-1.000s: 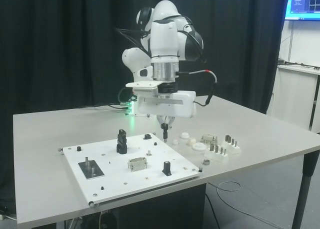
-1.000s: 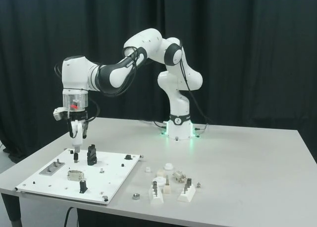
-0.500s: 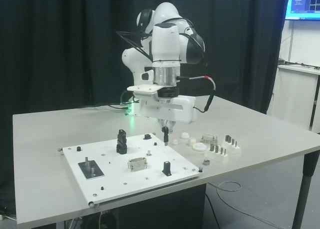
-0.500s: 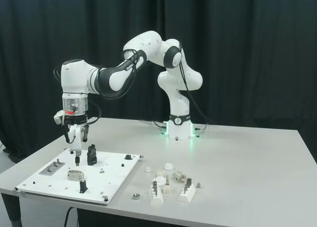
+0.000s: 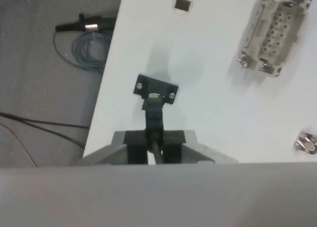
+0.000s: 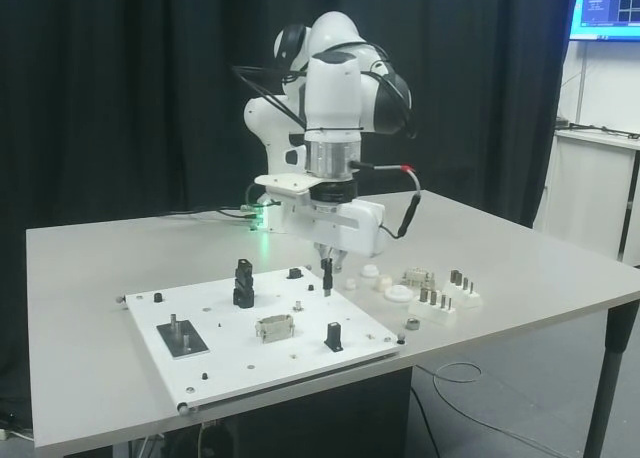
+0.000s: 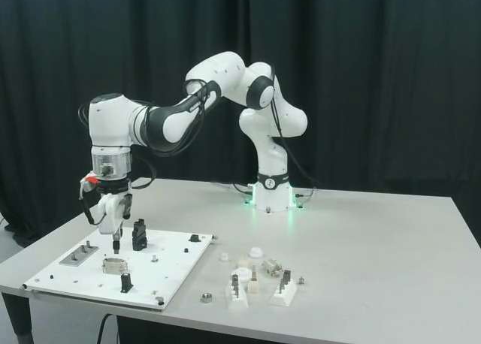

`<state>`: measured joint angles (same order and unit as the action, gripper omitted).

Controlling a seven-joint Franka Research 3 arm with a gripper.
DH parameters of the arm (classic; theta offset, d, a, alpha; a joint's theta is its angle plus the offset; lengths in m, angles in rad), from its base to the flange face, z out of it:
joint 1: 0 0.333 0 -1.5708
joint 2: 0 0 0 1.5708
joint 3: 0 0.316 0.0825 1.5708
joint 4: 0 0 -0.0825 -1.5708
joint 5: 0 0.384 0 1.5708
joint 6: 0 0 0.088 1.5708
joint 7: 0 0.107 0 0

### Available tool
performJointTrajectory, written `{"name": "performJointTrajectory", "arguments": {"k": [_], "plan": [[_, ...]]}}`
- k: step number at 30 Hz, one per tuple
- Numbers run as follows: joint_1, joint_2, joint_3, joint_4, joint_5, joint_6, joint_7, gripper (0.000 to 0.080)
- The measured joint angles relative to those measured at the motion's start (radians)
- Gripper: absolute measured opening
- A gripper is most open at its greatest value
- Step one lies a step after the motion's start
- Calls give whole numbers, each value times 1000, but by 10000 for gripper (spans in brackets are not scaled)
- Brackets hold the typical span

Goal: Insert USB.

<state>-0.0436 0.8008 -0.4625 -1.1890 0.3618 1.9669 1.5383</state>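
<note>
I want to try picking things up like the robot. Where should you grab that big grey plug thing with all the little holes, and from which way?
Probably come straight down from above onto the grey connector. It lies flat on the white board, long and narrow, so pinch its two long sides across the narrow width. The tool already holds the USB plug, so it would need freeing first.

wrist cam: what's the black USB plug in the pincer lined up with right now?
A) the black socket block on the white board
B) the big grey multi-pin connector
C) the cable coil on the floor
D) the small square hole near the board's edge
A: in the wrist view the USB plug held in the pincer points straight at the black socket block, its tip right at the block; the grey multi-pin connector sits well off to the side.
</note>
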Motion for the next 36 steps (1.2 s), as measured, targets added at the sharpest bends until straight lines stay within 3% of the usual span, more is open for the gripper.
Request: {"name": "performJointTrajectory", "arguments": {"k": [10,18,36], "plan": [[-19,25,-6,52,0,-65,-2,60],[-27,44,-4,92,1,-101,-113,60],[-29,63,-6,116,1,-113,24,60]]}}
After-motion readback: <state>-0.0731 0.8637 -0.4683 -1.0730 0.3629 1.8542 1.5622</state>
